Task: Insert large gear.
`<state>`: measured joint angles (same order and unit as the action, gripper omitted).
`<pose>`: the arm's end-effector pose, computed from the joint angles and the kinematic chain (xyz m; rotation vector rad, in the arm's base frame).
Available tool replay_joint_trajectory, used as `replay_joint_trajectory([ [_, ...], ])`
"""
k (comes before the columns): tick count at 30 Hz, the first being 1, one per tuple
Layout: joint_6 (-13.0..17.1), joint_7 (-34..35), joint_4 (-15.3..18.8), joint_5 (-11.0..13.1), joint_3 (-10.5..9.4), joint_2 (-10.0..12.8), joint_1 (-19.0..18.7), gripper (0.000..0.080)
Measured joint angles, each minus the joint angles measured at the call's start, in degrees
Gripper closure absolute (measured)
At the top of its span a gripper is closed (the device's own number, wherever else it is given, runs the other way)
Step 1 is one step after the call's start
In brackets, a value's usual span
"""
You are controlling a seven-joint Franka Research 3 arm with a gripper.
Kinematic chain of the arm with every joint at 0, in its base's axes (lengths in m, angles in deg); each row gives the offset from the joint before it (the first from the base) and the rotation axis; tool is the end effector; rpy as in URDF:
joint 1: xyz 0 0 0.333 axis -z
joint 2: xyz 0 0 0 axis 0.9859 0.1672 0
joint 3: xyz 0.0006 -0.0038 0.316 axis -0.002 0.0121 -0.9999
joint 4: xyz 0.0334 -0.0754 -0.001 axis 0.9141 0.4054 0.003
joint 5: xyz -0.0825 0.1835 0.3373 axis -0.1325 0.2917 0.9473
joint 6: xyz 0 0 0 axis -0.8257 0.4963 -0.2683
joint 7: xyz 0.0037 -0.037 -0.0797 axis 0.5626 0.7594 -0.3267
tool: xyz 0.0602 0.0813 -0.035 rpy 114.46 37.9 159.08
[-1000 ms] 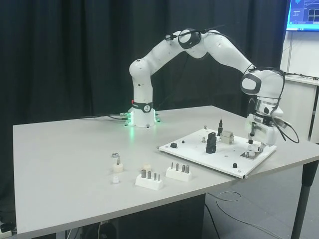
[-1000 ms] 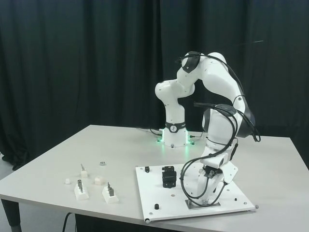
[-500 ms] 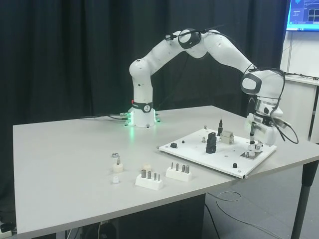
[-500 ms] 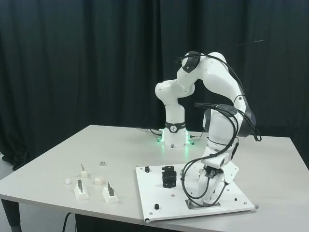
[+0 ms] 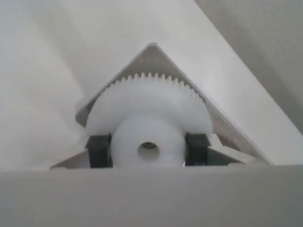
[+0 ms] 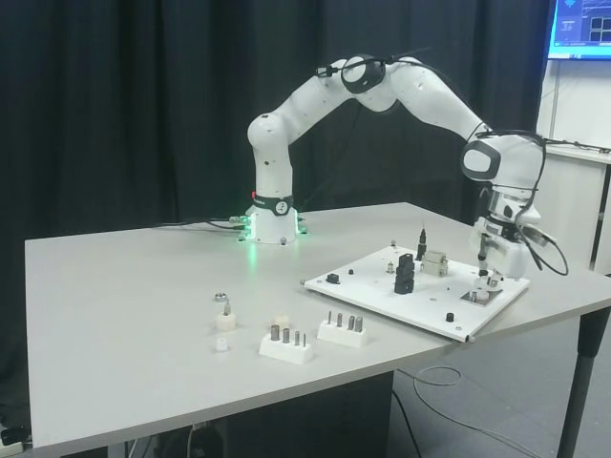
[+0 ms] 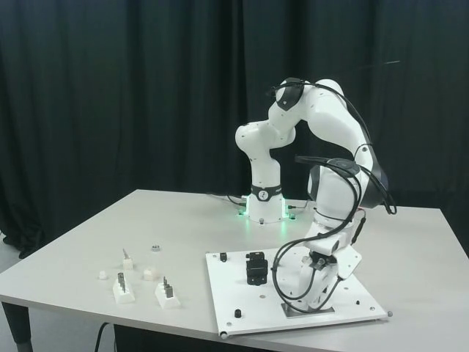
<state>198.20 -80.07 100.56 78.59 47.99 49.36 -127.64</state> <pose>0.6631 0.2662 0.2260 2.9528 0.6537 -0.1325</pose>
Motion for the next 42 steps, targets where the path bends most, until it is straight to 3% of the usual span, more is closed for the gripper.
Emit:
replay_joint_trajectory([
  [16, -0.5, 11.5, 0.0, 3.3, -0.01, 0.0, 0.9, 0.0469],
  [31, -0.9, 10.2, -0.1, 4.1, -0.21, -0.2, 1.1, 0.0471],
  [32, -1.0, 10.1, -0.2, 4.1, -0.24, -0.2, 1.0, 0.0417],
  [41, -3.3, 9.5, -1.0, 4.0, -0.27, -1.0, 0.7, 0.0417],
  [42, -3.6, 9.4, -1.0, 4.0, -0.27, -1.2, 0.7, 0.0023],
])
